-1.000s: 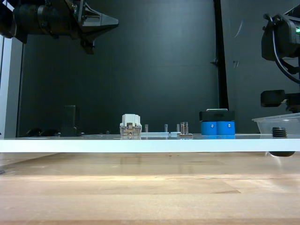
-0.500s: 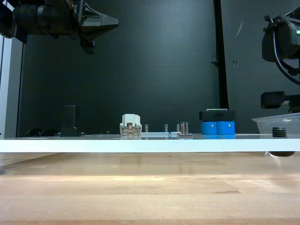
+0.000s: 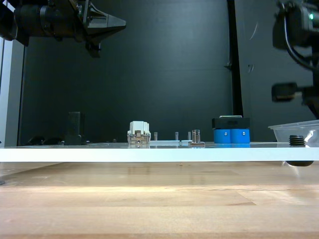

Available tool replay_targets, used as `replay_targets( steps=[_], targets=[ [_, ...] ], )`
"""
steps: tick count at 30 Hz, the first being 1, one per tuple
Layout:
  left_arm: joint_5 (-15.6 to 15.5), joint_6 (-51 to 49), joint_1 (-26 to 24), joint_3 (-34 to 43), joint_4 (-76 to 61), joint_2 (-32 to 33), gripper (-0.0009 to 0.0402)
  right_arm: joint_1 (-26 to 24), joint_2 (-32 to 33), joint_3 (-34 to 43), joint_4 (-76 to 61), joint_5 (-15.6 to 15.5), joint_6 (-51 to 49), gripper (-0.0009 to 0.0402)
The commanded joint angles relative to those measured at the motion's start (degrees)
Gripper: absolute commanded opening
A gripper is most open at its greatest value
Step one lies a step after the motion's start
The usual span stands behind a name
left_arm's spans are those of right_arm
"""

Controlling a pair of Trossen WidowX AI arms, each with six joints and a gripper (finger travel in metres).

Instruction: Pick the M12 nut and place it on its threads and fasten

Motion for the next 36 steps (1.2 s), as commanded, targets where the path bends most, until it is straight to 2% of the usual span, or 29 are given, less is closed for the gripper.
replay_targets(
  steps=[1,7,15,20,36],
  targets=[
    [0.0,0.0,0.0,0.0,0.0,0.0,0.0000,1.5,0.4,4.5,-4.3,0.1,-2.2,0.0007],
    [0.0,0.0,0.0,0.0,0.0,0.0,0.0000,4.5,3.2,12.7,-12.8,0.4,-8.8,0.0009],
    [0.0,0.0,0.0,0.0,0.0,0.0,0.0000,9.1,12.7,22.6,-15.6,0.6,-15.5,0.0009],
    [0.0,0.0,0.0,0.0,0.0,0.0,0.0000,10.5,20.1,29.5,-15.5,3.5,-19.5,0.0008],
    [0.0,0.0,0.0,0.0,0.0,0.0,0.0000,12.0,39.9,52.4,-15.8,3.4,-20.6,0.0009]
  ],
)
